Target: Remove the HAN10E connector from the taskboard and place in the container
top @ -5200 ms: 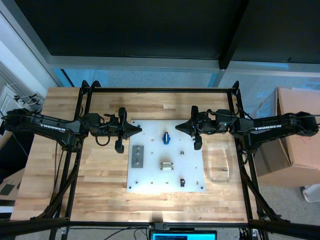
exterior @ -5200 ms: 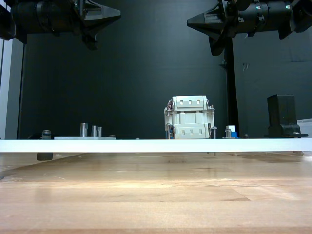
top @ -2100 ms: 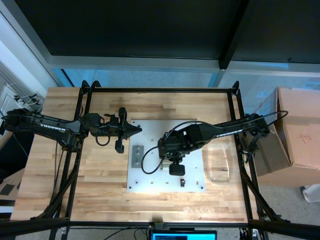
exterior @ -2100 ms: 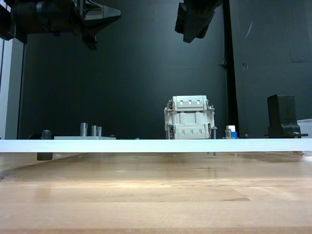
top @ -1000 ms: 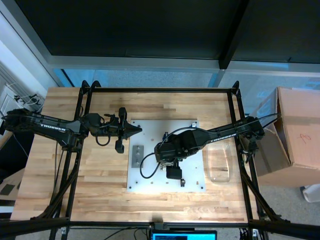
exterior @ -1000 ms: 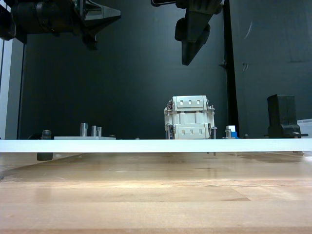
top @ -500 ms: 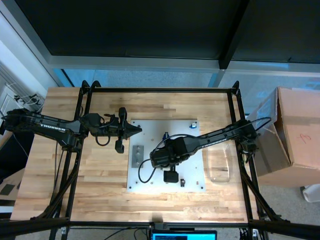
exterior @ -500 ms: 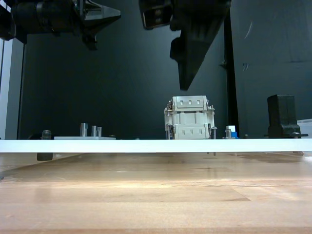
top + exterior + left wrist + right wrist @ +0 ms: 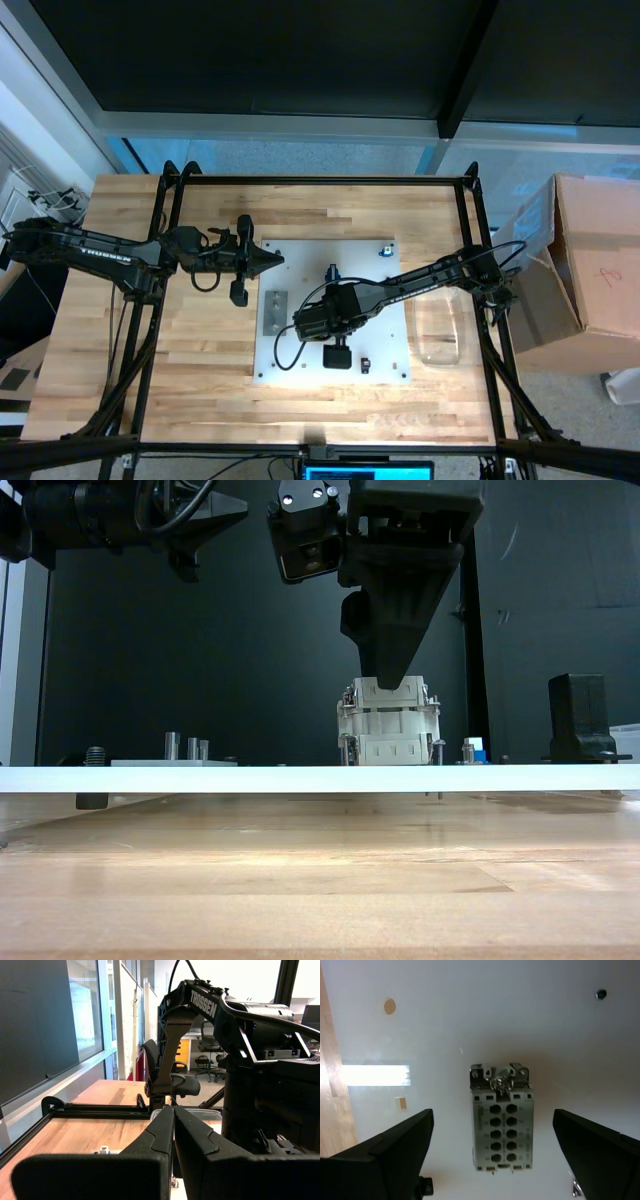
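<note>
The grey HAN10E connector (image 9: 388, 727) stands upright in its seat on the white taskboard (image 9: 300, 360). In the right wrist view the connector (image 9: 501, 1117) shows its pin face, with one black finger (image 9: 385, 1152) well off to each side. My right gripper (image 9: 388, 678) is open and hangs straight above the connector, its tip level with the connector's top edge. From the high view the right wrist (image 9: 325, 322) hides the connector. My left gripper (image 9: 272, 258) hovers shut over the board's far left corner, fingers (image 9: 170, 1127) pressed together.
A clear plastic container (image 9: 437, 325) lies on the table right of the board. On the board are a grey block with pegs (image 9: 274, 311), a blue part (image 9: 332, 272) and a small black part (image 9: 366, 364). A cardboard box (image 9: 590, 270) stands off the table's right edge.
My right gripper has come down and toward the near side, from well above the connector to its top edge, staying open. The connector and the left arm have not moved.
</note>
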Tool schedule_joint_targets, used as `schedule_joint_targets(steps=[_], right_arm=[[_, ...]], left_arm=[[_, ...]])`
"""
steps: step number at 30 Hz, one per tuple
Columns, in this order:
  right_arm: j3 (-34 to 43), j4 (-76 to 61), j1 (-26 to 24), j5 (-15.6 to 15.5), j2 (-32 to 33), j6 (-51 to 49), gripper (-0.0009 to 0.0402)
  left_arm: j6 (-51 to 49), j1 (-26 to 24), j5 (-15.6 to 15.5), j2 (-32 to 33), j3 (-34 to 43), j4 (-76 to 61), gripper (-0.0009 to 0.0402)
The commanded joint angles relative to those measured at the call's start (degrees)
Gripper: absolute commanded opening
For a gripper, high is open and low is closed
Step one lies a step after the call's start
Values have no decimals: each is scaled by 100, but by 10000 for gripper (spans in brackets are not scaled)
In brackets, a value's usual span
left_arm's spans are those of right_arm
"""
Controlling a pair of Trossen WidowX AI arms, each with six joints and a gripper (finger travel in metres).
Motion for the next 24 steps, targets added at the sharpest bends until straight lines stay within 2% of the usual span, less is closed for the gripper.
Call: schedule_joint_targets(steps=[1,4,16,21,24], right_arm=[[-33,7,4,17,-4,-2,284],[-81,11,7,155,-4,-2,242],[-83,13,7,140,-9,-4,56],[-83,9,9,138,-59,-7,7],[-76,4,11,138,-109,-2,0]], left_arm=[[2,2,0,0,2,2,0],[2,2,0,2,2,2,0],[2,0,0,2,2,0,0],[2,2,0,2,2,0,0],[2,2,0,0,2,2,0]])
